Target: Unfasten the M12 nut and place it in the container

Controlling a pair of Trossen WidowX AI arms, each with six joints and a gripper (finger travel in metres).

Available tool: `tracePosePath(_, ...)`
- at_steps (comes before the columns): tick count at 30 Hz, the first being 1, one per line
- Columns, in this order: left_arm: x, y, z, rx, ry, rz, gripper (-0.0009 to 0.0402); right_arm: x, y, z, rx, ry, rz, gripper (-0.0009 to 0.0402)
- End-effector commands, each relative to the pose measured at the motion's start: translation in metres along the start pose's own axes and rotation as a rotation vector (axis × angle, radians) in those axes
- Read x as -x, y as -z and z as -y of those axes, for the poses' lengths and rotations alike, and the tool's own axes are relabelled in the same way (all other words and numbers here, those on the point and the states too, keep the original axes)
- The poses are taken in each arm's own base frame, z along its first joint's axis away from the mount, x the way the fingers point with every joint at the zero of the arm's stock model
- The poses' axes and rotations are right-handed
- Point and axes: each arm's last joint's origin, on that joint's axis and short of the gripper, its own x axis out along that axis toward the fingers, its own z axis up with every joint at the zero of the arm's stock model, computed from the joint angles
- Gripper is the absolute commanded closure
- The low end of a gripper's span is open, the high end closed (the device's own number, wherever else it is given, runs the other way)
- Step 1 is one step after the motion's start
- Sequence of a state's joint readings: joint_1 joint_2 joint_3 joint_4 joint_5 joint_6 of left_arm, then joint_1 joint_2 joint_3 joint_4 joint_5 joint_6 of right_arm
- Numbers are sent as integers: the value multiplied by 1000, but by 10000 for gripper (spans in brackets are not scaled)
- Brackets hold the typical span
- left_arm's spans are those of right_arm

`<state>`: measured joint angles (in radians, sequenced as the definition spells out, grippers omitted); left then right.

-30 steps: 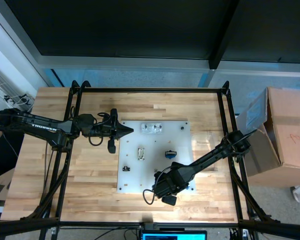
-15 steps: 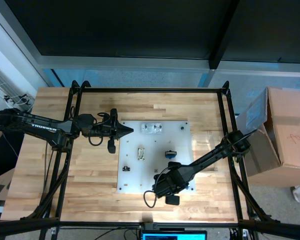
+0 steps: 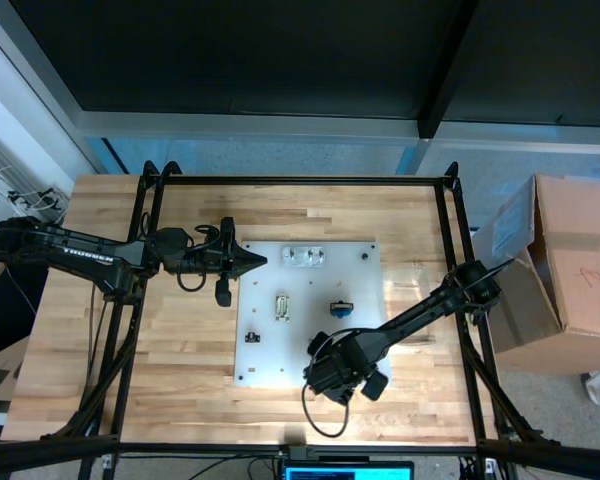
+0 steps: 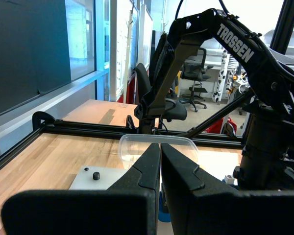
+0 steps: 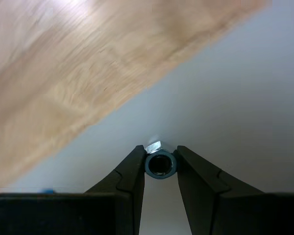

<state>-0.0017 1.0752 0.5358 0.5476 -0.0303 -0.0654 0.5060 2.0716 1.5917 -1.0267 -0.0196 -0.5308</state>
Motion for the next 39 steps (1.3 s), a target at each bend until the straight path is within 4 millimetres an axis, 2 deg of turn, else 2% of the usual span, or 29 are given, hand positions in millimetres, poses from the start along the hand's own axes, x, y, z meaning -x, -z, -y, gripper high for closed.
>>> tracePosePath(1,0,0,0,0,0,0,393,0,1,-1,211,-10,-13,353)
tracePosePath(3,0,0,0,0,0,1,393,1,1,-1,270,1,-20,352)
tracePosePath(10,0,0,0,0,0,0,393,1,2,0,264,13,-28,349)
tracePosePath(15,0,0,0,0,0,0,393,1,2,0,263,12,-29,330)
tracePosePath(20,0,0,0,0,0,1,393,1,1,0,260,14,-26,286)
tracePosePath(28,0,0,0,0,0,1,393,1,0,-1,263,23,-14,193)
tracePosePath(31,0,0,0,0,0,1,393,5,0,-1,263,28,-7,175)
tracePosePath(35,0,0,0,0,0,1,393,19,2,-3,194,40,9,183)
tracePosePath(39,0,0,0,0,0,0,393,37,6,-6,-71,51,41,225)
